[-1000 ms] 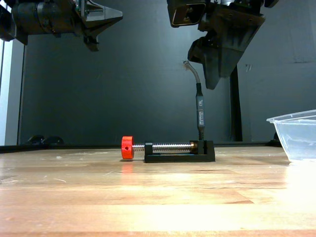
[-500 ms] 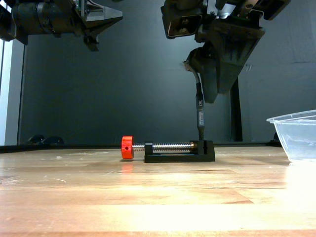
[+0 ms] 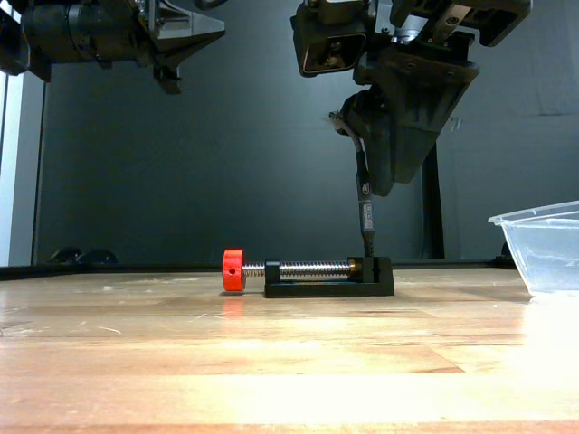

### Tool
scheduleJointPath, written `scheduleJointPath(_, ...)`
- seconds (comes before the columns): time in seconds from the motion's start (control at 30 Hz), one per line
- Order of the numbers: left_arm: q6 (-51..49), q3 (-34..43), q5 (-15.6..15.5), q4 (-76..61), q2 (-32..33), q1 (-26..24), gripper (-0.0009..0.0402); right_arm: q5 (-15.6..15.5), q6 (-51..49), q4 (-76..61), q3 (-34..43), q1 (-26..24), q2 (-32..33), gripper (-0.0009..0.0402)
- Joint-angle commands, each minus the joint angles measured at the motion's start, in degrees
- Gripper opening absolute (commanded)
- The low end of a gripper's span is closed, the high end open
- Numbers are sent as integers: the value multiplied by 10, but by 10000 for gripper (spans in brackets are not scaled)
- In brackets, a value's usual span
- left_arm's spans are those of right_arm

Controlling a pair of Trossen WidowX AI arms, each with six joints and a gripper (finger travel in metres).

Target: Remove the USB-C connector from the USB-C receptacle and place in the container

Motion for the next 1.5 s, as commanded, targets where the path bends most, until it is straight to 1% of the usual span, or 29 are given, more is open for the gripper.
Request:
scheduleJointPath(0.03,0,0,0,0,0,0,0,0,0,0,0,0,-1,146)
scheduleJointPath(0.3,0,0,0,0,0,0,0,4,9,-1,0,0,-1,88)
scheduleJointPath(0.53,0,0,0,0,0,0,0,4,9,-4,0,0,-4,28)
scheduleJointPath(0.67,0,0,0,0,0,0,0,12,8,-6,0,0,-8,-2)
scheduleJointPath(0.8,0,0,0,0,0,0,0,13,8,-7,0,0,-9,5)
scheduleJointPath(1.03,0,0,0,0,0,0,0,13,10,-10,0,0,-16,-1)
scheduleJointPath(1.5,0,0,0,0,0,0,0,13,18,-21,0,-12,-103,0)
